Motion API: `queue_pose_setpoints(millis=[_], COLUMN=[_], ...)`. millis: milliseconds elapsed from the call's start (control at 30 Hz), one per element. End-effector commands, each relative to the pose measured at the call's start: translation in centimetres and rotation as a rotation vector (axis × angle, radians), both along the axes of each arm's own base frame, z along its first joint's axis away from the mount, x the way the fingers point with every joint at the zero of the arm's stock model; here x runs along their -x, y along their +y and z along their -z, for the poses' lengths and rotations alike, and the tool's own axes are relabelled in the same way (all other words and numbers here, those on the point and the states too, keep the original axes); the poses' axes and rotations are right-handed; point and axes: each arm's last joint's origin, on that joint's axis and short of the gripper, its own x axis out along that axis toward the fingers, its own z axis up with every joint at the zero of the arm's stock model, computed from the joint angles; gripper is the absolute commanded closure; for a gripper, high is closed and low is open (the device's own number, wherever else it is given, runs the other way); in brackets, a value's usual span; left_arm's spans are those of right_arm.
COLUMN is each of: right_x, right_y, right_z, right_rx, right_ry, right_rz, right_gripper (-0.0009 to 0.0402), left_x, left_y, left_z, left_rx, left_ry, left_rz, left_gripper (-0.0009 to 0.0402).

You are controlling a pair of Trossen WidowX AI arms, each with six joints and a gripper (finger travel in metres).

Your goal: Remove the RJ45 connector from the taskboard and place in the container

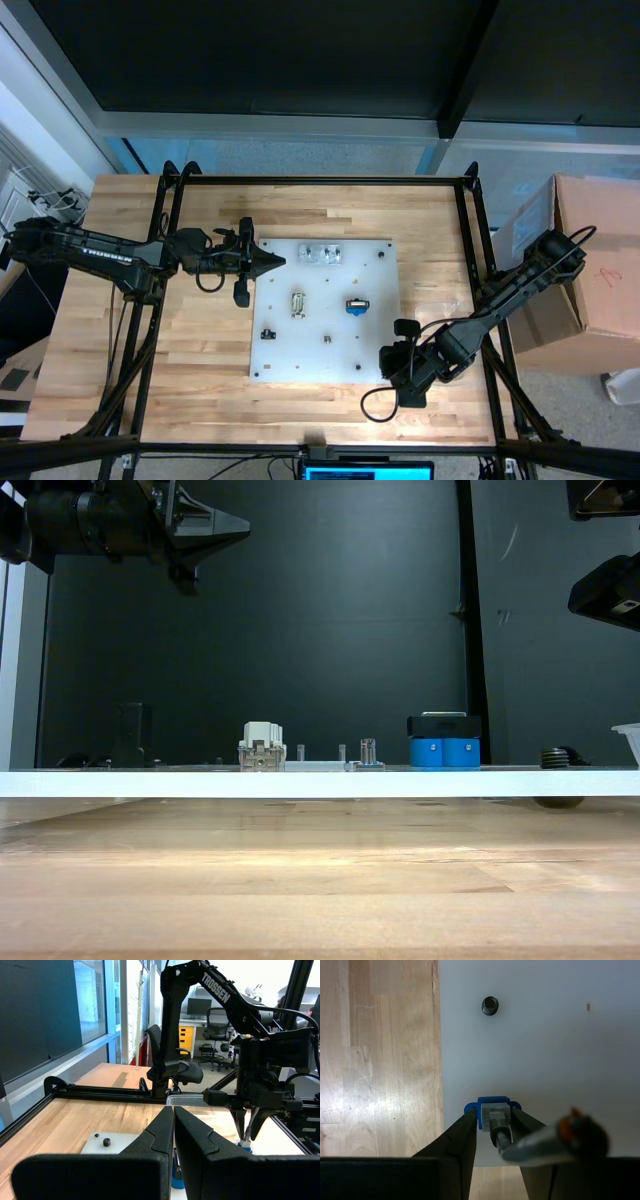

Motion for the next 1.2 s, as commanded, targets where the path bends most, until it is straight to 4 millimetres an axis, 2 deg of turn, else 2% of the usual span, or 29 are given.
queue_pose_setpoints(millis=[33, 367, 1200], right_x=[0.0, 0.0, 0.8], right_y=[0.0, 0.1, -1.2], right_z=[0.0, -0.2, -3.4], right_rx=[-0.003, -0.014, -0.079], right_ry=[-0.002, -0.012, -0.092], right_rz=[0.000, -0.002, 0.014], right_gripper=[0.0323, 0.0397, 0.0394], left_x=[0.0, 0.0, 0.0], left_y=[0.0, 0.0, 0.0], left_z=[0.0, 0.0, 0.0], left_rx=[0.000, 0.000, 0.000], left_ry=[0.000, 0.000, 0.000], left_rz=[0.000, 0.000, 0.000], left_gripper=[0.0393, 0.0393, 0.0393])
